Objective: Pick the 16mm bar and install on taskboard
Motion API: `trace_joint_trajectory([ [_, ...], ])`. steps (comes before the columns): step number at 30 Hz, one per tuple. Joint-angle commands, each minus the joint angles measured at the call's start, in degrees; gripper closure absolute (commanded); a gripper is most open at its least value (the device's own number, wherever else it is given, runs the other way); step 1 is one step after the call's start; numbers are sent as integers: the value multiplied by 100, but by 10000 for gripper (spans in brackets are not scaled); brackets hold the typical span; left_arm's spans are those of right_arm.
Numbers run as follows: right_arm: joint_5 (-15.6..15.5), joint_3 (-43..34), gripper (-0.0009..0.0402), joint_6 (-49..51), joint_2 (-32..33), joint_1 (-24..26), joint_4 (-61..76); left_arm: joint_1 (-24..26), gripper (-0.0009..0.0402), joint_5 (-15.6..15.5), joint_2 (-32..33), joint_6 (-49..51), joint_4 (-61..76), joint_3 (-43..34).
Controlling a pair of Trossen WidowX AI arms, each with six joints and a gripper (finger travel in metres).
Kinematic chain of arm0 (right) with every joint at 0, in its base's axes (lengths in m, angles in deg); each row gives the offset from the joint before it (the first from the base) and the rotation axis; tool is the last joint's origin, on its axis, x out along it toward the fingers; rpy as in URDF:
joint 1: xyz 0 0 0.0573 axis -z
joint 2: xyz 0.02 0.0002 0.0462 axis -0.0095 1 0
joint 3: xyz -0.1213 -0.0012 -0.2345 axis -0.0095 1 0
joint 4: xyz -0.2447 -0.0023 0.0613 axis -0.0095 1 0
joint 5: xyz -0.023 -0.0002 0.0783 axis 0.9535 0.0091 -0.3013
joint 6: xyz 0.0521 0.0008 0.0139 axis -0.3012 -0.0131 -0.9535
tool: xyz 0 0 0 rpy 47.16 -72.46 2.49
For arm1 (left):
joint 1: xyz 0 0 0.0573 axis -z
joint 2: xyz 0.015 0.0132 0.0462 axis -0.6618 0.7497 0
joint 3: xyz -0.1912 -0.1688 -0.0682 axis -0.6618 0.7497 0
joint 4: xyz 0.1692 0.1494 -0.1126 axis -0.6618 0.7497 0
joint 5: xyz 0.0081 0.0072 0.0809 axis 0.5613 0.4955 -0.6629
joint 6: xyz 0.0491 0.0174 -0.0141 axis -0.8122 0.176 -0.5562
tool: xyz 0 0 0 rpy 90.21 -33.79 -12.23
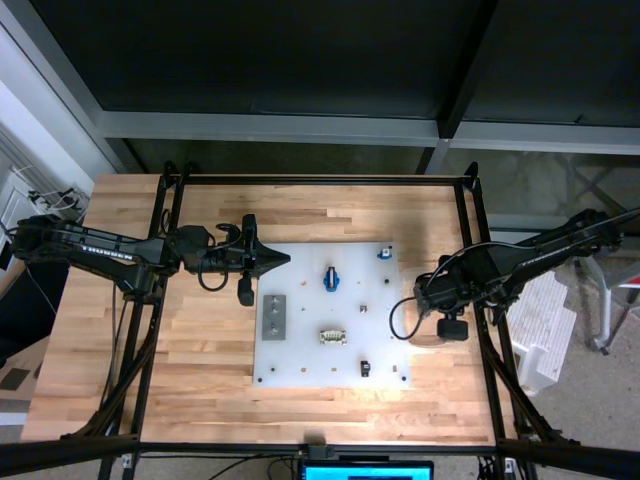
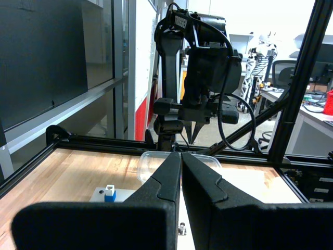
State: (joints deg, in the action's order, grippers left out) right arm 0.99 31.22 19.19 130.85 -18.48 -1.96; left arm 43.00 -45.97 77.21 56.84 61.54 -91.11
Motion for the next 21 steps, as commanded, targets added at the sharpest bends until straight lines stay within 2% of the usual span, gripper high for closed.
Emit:
trace_joint_trajectory([
  [1,4,0,393,-455,2,0,-4,2,392,0,0,0,-2,0],
  [6,11,0,393,-1110,2,0,-46,0,393,0,0,0,-2,0],
  [15,146,13,393,-3038,2,0,-46,0,392,0,0,0,-4,0],
  [21,160,24,393,-3648,4,0,-50,0,393,0,0,0,-4,0],
])
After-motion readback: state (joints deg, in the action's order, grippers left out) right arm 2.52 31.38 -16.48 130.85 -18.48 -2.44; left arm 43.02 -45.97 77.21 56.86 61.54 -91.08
